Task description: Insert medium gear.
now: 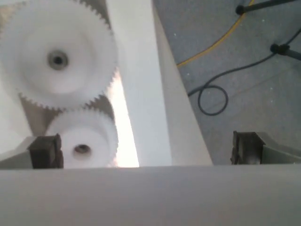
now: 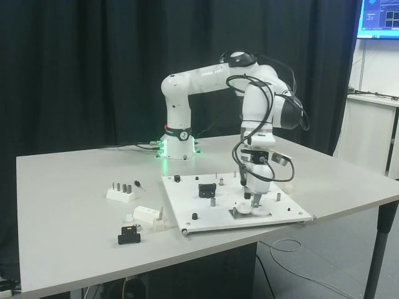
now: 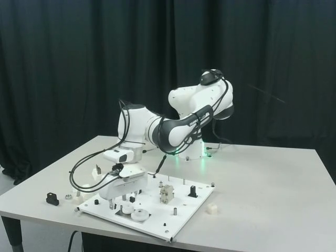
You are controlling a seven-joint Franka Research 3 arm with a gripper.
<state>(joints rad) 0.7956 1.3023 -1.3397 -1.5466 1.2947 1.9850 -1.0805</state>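
From my station I see the grey tabletop (image 2: 75, 187) carrying a white assembly board (image 2: 206, 212), with the white arm (image 2: 206, 81) bent down over the board's near corner. In the wrist view two white gears sit on that board with their teeth meshed: a large gear (image 1: 56, 56) and a smaller one, which I take to be the medium gear (image 1: 82, 139), already down over its peg, whose tip shows in the bore. In the second room view I make out the same pair of gears (image 3: 135, 211) just under the wrist.

The claw (image 1: 146, 149) is released: its fingers (image 1: 44, 150) stand wide apart with nothing between them, and the medium gear lies just beside one fingertip, not between the two.

I judge this gear to be light, rigid plastic. The faces look smooth and probably slippery, while the toothed rim gives the pads something to bite on. I'd take it across the rim on opposite sides, kept level. The teeth look fine and could chip under a hard squeeze, so I'd use modest force. Whether it is fully seated I cannot tell.
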